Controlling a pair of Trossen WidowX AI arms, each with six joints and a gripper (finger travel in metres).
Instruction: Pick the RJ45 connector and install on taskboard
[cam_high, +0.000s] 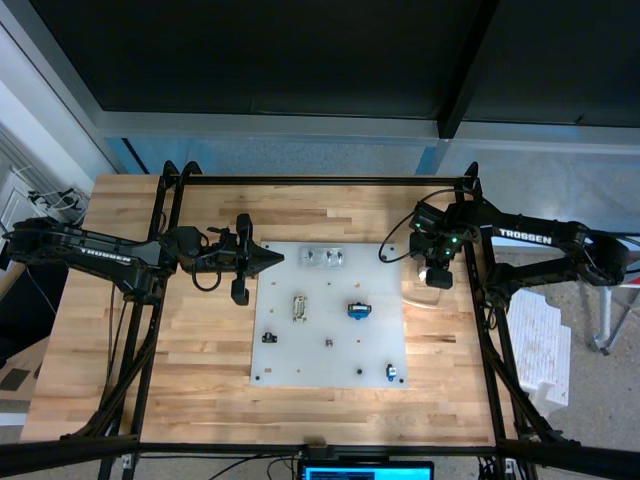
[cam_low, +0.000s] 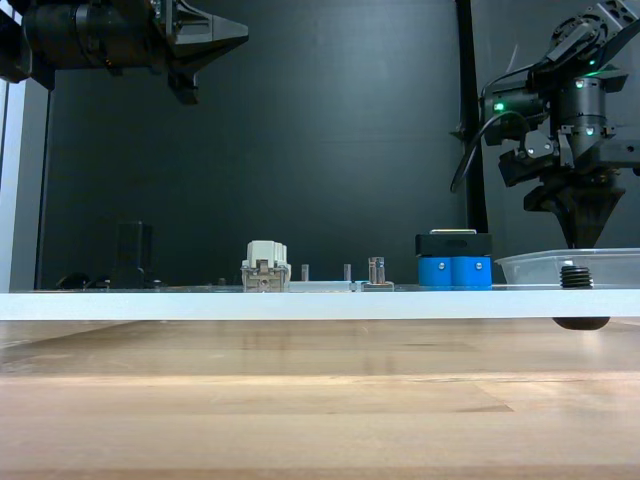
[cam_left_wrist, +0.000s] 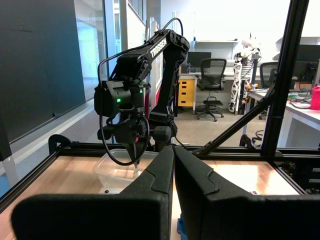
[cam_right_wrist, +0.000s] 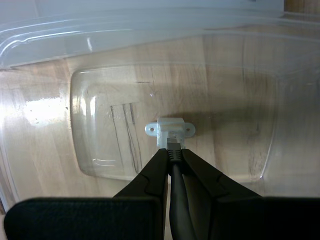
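Note:
The RJ45 connector (cam_right_wrist: 170, 129) is a small pale block with two flange ears on the end of a black stub. My right gripper (cam_right_wrist: 171, 152) is shut on that stub and points straight down into a clear plastic tub (cam_right_wrist: 45, 30). From above, the right gripper (cam_high: 437, 272) hangs just right of the white taskboard (cam_high: 300, 350). Its tip (cam_low: 583, 240) sits at the rim of the tub (cam_low: 540, 262). I cannot tell whether the connector touches the tub's floor. My left gripper (cam_high: 278, 258) hovers high at the board's left edge, shut and empty.
The board carries a silver fixture (cam_high: 323, 257), a beige socket (cam_high: 298, 308), a blue block (cam_high: 358, 310) and a small blue part (cam_high: 392, 373). A black frame rail (cam_high: 320, 181) runs along the table's far side. A black knurled knob (cam_low: 573, 276) stands at the board's right end.

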